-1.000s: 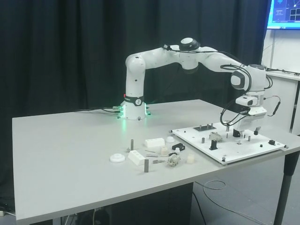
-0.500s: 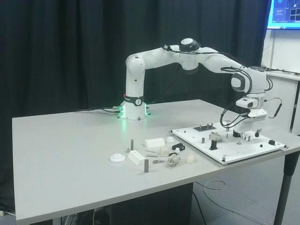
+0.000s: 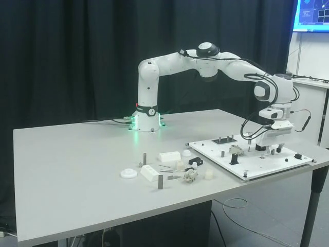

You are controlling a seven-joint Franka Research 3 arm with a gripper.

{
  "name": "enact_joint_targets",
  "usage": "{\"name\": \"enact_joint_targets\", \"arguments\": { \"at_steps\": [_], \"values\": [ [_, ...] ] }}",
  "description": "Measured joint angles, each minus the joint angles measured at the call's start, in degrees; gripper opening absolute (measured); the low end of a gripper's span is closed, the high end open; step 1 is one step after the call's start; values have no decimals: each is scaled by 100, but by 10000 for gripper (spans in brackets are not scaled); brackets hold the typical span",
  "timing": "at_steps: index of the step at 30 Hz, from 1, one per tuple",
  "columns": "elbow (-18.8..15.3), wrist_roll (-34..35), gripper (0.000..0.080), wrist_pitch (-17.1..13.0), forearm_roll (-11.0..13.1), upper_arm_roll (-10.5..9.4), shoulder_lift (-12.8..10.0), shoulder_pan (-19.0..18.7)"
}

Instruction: Remove square peg 2.

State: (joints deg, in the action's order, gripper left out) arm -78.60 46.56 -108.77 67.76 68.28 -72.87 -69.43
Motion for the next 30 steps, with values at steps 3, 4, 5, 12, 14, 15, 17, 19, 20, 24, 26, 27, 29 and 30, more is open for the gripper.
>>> {"name": "enact_joint_targets", "arguments": {
  "at_steps": [3, 4, 5, 12, 14, 15, 17, 19, 20, 24, 26, 27, 29, 30],
  "values": [
    [44, 32, 390, -6, -88, -14, 0, 19],
    [57, 51, 390, -9, -110, -19, 0, 25],
    [70, 69, 390, -12, -128, -25, 0, 31],
    [160, 139, 214, -23, -223, -66, 0, 61],
    [167, 152, 72, -24, -236, -70, 0, 63],
    [170, 154, 72, -24, -240, -70, 0, 64],
    [175, 154, 72, -24, -250, -73, 0, 66],
    [179, 155, 72, -24, -256, -74, 0, 67],
    [180, 155, 72, -24, -259, -75, 0, 68],
    [184, 155, 75, -24, -265, -75, 0, 69],
    [185, 156, 75, -23, -267, -76, 1, 70],
    [185, 162, 75, -23, -267, -76, 2, 71],
    [186, 174, 75, -20, -268, -76, 4, 72],
    [187, 178, 75, -18, -268, -76, 5, 73]
  ]
}}
